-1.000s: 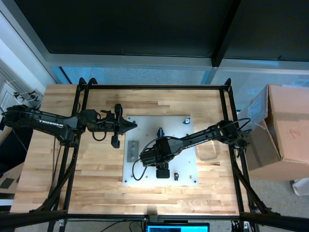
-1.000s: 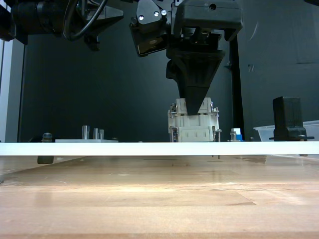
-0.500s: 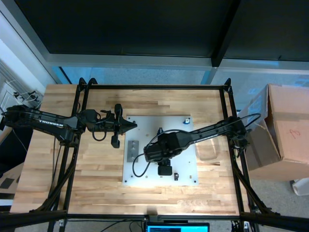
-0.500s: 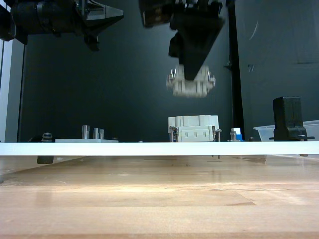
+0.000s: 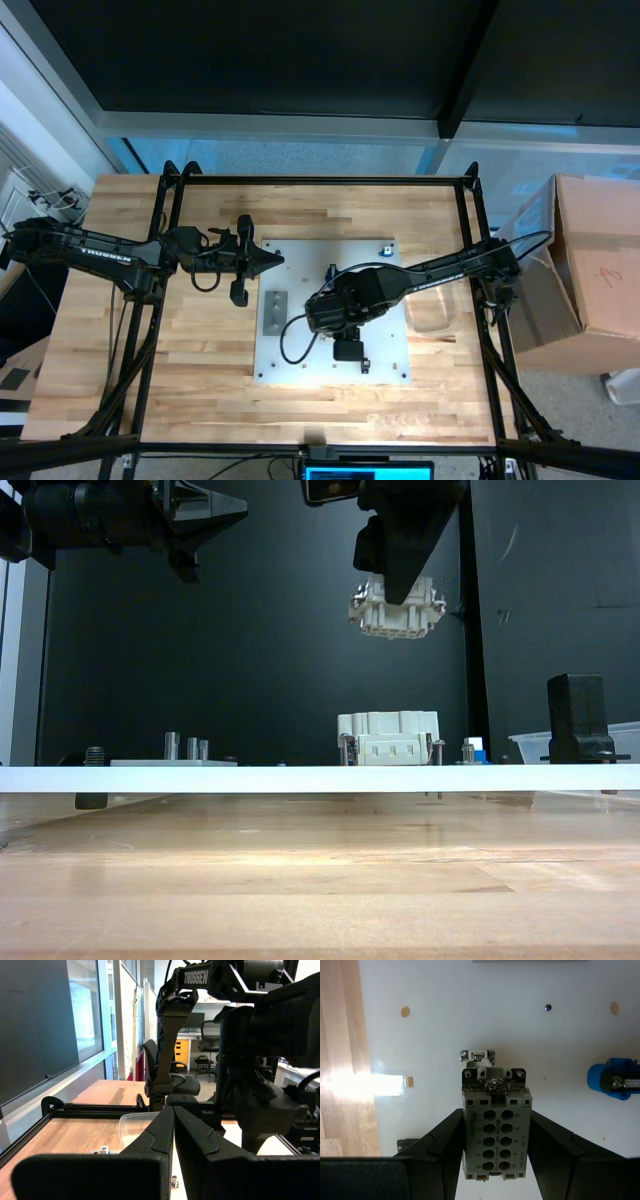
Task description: Remove the HAN10E connector from the taskboard and place in the container
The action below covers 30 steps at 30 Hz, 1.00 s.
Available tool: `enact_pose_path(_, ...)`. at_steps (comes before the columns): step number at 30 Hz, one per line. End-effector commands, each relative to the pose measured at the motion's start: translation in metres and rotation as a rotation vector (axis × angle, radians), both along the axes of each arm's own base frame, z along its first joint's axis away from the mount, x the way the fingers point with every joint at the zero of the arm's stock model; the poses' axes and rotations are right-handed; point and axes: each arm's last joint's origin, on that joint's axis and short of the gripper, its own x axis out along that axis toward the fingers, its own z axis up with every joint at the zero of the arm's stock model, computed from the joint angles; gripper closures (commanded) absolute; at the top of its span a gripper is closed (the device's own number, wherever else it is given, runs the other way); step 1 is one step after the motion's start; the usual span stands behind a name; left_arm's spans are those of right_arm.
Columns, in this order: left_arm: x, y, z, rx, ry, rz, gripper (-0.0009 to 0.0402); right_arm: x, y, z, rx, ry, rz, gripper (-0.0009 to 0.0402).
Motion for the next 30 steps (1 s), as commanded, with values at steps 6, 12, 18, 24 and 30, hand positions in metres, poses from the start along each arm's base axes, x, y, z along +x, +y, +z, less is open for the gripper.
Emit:
enact_pose_path(6, 0.0, 0.0, 0.0, 0.0, 0.0, 0.0, 0.0393, -0.04, 0.009, 0.007, 0.003, 0.018, 0.015, 0.0386)
enact_pose_path(12, 0.0, 0.0, 0.0, 0.0, 0.0, 0.0, 0.0393, -0.08, 0.009, 0.001, 0.007, 0.052, -0.027, 0.0386)
enact_pose_path(18, 0.0, 0.0, 0.0, 0.0, 0.0, 0.0, 0.0393, -0.119, 0.005, -0.006, 0.008, 0.069, -0.072, 0.0386)
enact_pose_path(24, 0.0, 0.0, 0.0, 0.0, 0.0, 0.0, 0.0393, -0.155, 0.004, -0.015, 0.011, 0.088, -0.094, 0.0386)
enact_pose_path(30, 0.0, 0.0, 0.0, 0.0, 0.0, 0.0, 0.0393, -0.186, 0.0, -0.025, 0.015, 0.104, -0.129, 0.0386)
